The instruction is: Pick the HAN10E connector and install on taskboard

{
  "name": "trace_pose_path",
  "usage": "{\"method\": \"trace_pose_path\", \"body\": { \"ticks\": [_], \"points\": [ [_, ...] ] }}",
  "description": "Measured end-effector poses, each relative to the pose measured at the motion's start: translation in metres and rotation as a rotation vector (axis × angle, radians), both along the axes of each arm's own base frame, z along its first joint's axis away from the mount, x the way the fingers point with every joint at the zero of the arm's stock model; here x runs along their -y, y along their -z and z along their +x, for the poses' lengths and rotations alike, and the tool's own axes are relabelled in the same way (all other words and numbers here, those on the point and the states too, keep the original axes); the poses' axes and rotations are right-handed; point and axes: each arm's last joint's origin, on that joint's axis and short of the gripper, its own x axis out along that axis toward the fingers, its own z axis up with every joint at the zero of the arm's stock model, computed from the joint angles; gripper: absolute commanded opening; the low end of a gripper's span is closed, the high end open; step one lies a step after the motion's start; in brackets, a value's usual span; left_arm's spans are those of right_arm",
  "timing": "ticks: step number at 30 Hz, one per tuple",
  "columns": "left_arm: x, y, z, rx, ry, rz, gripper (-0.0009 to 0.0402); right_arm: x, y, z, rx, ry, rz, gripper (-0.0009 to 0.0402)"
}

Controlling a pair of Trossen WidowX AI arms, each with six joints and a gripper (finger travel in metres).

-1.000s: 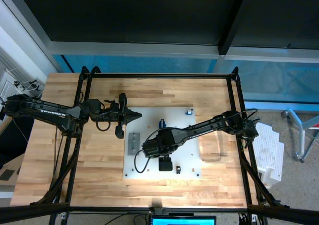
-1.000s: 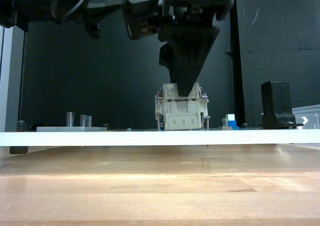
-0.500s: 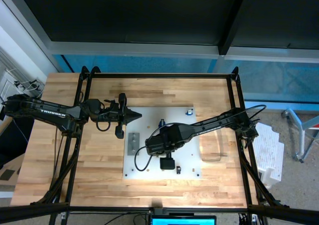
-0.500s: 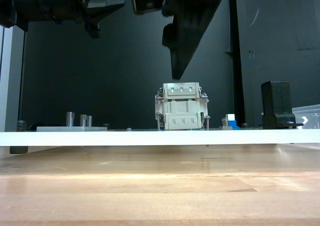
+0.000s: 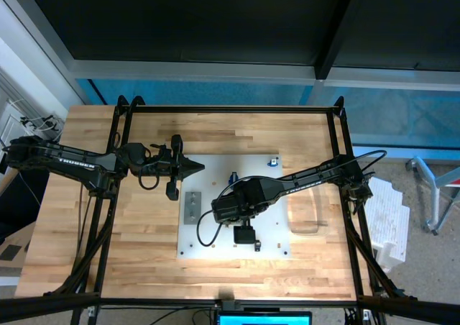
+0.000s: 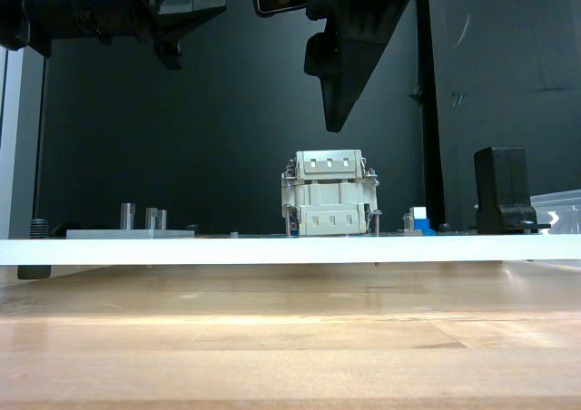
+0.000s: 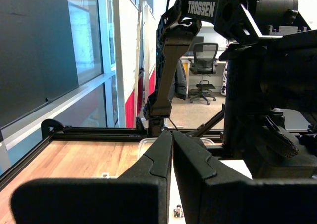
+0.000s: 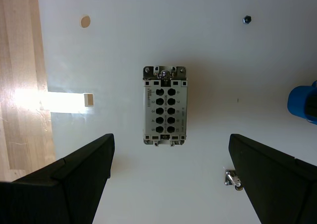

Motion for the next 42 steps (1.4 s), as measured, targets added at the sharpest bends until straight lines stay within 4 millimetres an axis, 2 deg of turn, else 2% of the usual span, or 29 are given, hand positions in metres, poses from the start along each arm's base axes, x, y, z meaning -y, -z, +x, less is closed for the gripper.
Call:
{"method": "trace_pose_path", "body": {
  "ticks": [5,12,16,25,34,42],
  "points": [
    [0.0,0.0,0.0,0.001,0.0,0.0,0.0001,0.0,-0.004,-0.001,0.015,0.0,0.005,0.0312],
    [0.0,0.0,0.0,0.0,0.0,0.0,0.0001,0.011,-0.031,-0.012,0.112,0.015,0.028,0.0294],
    [0.0,0.0,0.0,0.0,0.0,0.0,0.0001,0.023,-0.037,-0.025,0.146,0.03,0.034,0.0282],
    [0.0,0.0,0.0,0.001,0.0,0.0,0.0001,0.051,-0.05,-0.061,0.359,0.044,0.06,0.0246],
    [0.0,0.0,0.0,0.0,0.0,0.0,0.0001,0.084,-0.057,-0.102,0.529,0.067,0.039,0.0184],
    [0.0,0.0,0.0,0.0,0.0,0.0,0.0001,0.108,-0.063,-0.132,0.708,0.077,-0.004,0.0098]
  ]
}}
